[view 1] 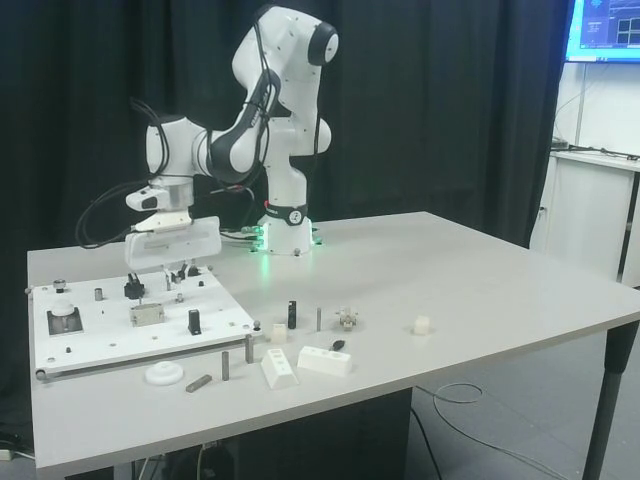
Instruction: Place BNC.
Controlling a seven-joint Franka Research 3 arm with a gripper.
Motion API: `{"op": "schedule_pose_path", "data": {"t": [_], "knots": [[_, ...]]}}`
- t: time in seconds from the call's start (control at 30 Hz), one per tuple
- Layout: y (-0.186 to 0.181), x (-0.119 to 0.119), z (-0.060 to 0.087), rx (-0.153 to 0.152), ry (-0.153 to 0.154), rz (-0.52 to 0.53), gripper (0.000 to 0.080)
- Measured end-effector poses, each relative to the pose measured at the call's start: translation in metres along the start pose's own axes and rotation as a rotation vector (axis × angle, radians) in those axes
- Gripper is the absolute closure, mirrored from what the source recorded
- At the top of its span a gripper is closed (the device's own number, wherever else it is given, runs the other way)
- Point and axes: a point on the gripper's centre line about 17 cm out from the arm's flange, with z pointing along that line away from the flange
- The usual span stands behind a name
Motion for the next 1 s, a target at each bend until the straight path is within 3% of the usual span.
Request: {"op": "schedule_pose_path", "data": {"t": [1.0], "knots": [[-0.0026,0.0064,-0.0088,0.020,0.015,0.011,0.0679]]}}
